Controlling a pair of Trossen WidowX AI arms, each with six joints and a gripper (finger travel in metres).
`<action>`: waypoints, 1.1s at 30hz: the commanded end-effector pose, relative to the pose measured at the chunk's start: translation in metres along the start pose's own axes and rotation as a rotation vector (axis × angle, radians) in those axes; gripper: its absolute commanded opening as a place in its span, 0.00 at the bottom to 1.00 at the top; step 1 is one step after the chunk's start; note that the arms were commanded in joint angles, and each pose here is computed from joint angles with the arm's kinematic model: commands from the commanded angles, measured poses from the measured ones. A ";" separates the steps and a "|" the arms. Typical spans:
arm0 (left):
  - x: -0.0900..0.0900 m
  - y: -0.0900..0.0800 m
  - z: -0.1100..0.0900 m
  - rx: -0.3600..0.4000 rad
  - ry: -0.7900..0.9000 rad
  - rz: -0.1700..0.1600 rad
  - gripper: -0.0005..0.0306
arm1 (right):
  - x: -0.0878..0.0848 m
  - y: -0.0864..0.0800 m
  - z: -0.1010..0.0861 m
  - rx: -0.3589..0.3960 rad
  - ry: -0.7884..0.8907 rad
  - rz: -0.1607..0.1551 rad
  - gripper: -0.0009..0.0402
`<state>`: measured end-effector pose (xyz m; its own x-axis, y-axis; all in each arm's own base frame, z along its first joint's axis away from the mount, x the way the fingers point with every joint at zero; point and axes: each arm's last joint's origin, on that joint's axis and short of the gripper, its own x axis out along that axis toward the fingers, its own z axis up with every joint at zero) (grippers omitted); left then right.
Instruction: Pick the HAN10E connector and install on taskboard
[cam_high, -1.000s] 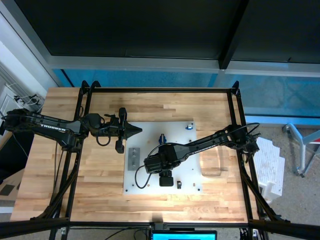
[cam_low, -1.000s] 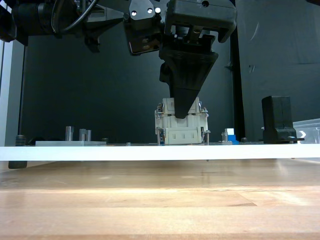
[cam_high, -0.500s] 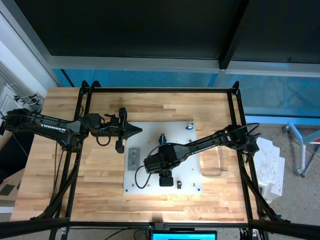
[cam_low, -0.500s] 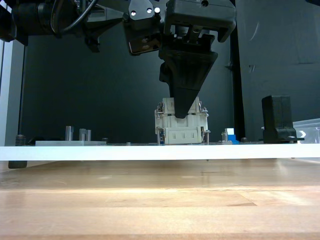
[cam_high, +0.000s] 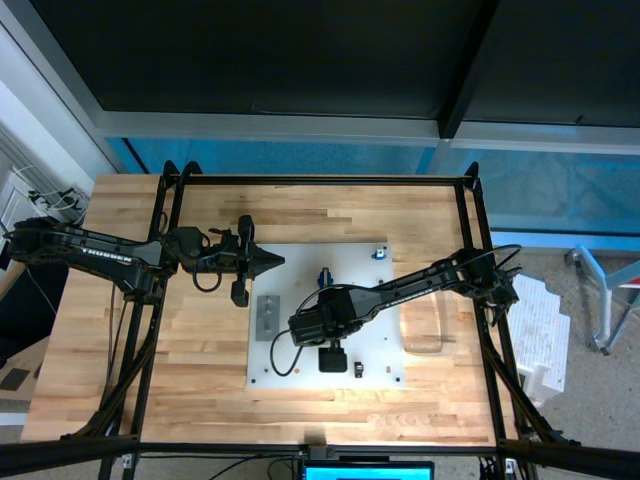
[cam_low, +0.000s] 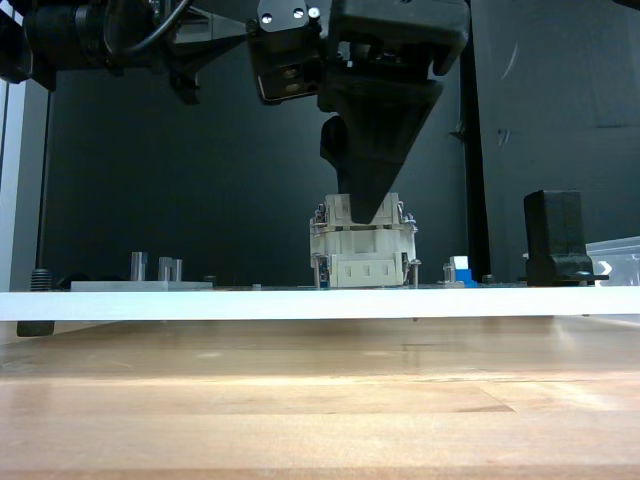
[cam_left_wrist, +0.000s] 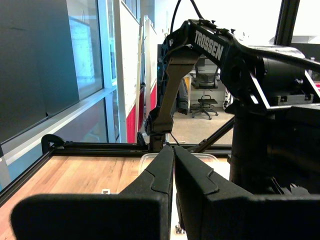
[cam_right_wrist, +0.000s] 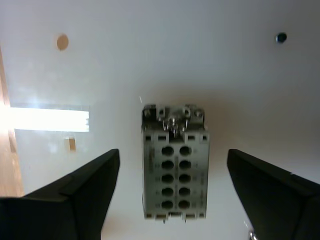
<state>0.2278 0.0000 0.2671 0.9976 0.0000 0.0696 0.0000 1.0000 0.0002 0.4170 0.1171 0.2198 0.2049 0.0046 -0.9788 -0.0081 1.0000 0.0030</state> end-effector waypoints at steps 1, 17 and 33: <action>0.000 0.000 0.000 0.000 0.000 0.000 0.02 | -0.016 -0.002 -0.003 0.000 -0.006 0.001 0.85; 0.000 0.000 0.000 0.000 0.000 0.000 0.02 | -0.044 -0.005 -0.011 -0.002 -0.037 0.009 0.86; 0.000 0.000 0.000 0.000 0.000 0.000 0.02 | -0.082 -0.023 -0.036 -0.043 -0.191 0.031 0.76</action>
<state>0.2278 0.0000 0.2671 0.9976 0.0004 0.0696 -0.0004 1.0000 0.0002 0.3704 0.0977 0.2895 0.3604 0.0365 -0.9321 -0.0633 0.9979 0.0147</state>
